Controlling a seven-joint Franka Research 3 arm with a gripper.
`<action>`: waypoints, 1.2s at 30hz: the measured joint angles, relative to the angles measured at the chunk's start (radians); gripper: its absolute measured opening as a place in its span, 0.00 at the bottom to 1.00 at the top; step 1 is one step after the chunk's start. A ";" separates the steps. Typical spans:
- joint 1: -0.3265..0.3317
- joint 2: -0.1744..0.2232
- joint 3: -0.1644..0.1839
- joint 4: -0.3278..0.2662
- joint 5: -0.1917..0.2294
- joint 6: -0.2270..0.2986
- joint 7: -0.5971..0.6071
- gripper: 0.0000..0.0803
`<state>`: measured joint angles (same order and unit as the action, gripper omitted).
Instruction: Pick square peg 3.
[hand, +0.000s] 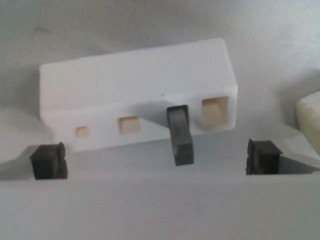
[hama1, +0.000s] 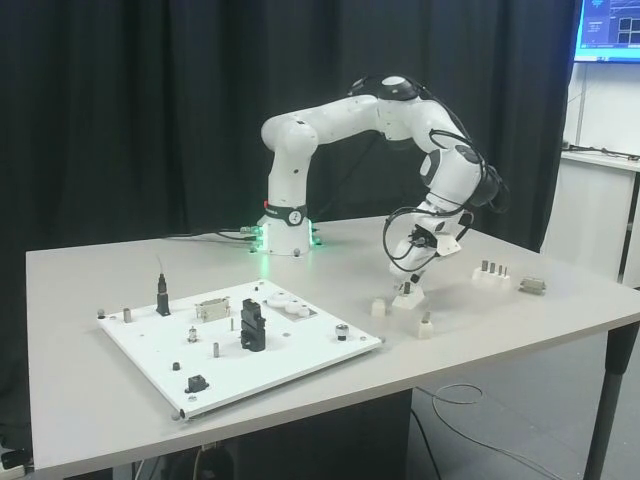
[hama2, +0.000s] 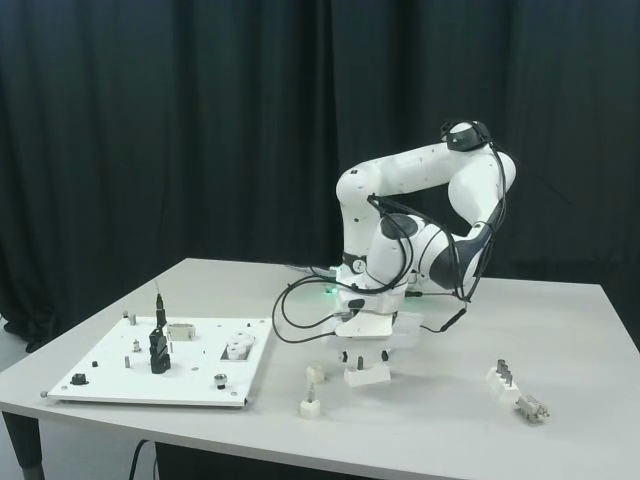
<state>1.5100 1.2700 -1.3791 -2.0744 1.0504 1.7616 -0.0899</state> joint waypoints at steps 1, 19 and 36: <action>0.004 -0.001 0.000 -0.001 -0.004 0.004 0.000 1.00; -0.003 -0.023 -0.003 -0.003 -0.024 0.047 -0.009 1.00; -0.049 -0.033 0.005 0.012 0.006 0.015 -0.080 1.00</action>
<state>1.4606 1.2367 -1.3738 -2.0626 1.0560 1.7761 -0.1699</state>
